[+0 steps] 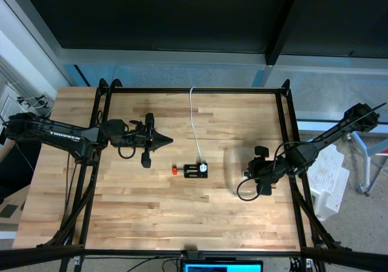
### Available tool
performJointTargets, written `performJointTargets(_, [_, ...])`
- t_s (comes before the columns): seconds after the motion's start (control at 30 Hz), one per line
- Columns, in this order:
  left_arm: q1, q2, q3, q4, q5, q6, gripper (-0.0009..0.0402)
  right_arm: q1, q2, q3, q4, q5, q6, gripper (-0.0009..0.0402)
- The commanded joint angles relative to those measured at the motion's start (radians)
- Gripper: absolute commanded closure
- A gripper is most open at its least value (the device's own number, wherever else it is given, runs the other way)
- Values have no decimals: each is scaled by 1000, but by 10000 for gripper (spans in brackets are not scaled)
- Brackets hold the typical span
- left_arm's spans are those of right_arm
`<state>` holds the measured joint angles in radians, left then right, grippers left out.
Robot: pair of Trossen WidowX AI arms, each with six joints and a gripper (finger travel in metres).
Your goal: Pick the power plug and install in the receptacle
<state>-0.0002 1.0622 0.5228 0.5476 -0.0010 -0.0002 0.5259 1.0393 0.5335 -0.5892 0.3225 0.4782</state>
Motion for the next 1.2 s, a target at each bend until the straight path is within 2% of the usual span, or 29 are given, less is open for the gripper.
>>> performJointTargets(0.03, [0,0,0,0,0,0,393,-6,0,-4,15,-1,-17,244])
performJointTargets(0.37, [0,0,0,0,0,0,393,-12,4,-6,12,-5,-15,247])
performJointTargets(0.8, [0,0,0,0,0,0,393,-12,45,-5,49,-8,-14,283])
performJointTargets(0.93, [0,0,0,0,0,0,393,-12,45,-6,48,-8,-13,316])
performJointTargets(1.13, [0,0,0,0,0,0,393,-13,42,-6,45,-3,-14,398])
performJointTargets(1.2, [0,0,0,0,0,0,393,-13,40,-6,44,-2,-13,387])
